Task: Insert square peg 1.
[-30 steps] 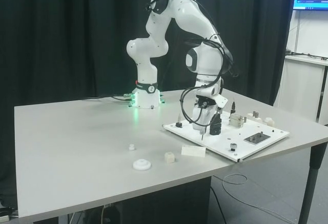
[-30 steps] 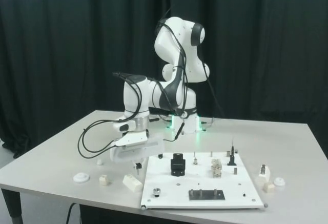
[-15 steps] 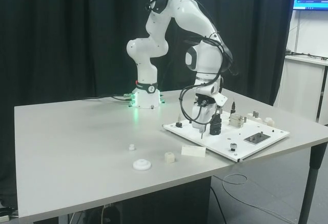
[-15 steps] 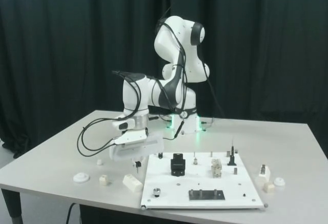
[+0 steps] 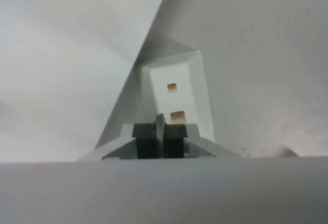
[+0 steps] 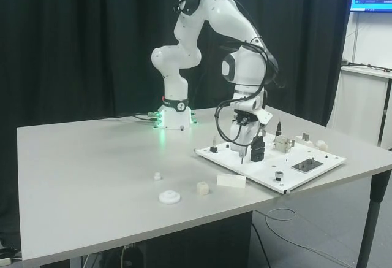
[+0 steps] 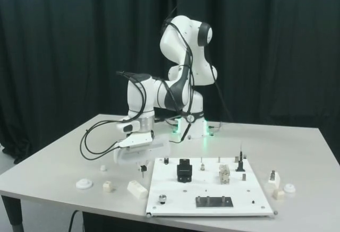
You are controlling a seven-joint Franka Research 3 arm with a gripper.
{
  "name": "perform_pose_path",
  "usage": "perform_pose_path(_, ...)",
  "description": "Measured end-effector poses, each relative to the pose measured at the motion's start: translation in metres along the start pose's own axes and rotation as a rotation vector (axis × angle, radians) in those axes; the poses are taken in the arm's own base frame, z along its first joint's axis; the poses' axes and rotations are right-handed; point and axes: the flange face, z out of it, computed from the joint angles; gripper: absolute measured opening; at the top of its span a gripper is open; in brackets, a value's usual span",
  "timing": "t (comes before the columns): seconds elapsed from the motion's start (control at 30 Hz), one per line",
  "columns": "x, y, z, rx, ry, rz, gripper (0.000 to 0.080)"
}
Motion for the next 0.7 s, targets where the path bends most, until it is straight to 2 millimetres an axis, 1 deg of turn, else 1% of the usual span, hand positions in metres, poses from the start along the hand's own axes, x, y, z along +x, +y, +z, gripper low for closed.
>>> perform_pose_path(0.17,-0.001,-0.009,-0.012,0.015,-0.001,-0.01,0.0026)
perform_pose_path(0.33,-0.004,-0.028,-0.03,0.035,-0.001,-0.037,0.0026)
perform_pose_path(0.47,-0.008,-0.049,-0.046,0.05,-0.005,-0.07,0.0026)
perform_pose_path(0.7,-0.018,-0.092,-0.072,0.067,-0.012,-0.139,0.0026)
